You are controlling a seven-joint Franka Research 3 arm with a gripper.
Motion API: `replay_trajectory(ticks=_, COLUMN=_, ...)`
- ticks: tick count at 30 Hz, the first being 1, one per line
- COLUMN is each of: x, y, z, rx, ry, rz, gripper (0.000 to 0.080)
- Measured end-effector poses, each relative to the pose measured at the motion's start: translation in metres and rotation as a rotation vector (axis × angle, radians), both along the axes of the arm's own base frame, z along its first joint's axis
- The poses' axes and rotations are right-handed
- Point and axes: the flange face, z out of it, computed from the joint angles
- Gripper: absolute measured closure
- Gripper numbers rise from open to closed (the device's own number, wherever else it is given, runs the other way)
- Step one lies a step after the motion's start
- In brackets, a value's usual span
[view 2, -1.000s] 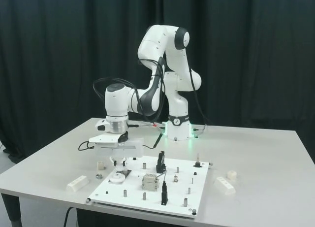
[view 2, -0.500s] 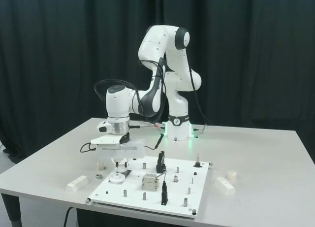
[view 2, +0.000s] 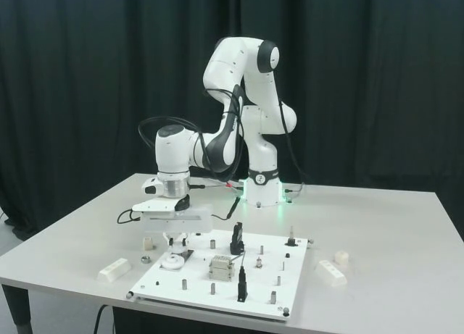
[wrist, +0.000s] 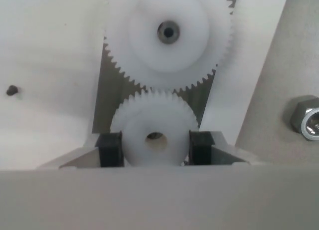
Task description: Insert medium gear.
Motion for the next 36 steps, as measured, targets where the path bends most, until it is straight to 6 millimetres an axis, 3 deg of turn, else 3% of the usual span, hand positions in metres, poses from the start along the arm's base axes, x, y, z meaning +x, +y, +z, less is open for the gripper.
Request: replay_trajectory(ticks=36, x=-0.0065, y=0.0021, z=-0.0023, rx=0.003, ry=0.002, rz=-0.002, gripper=0.0520)
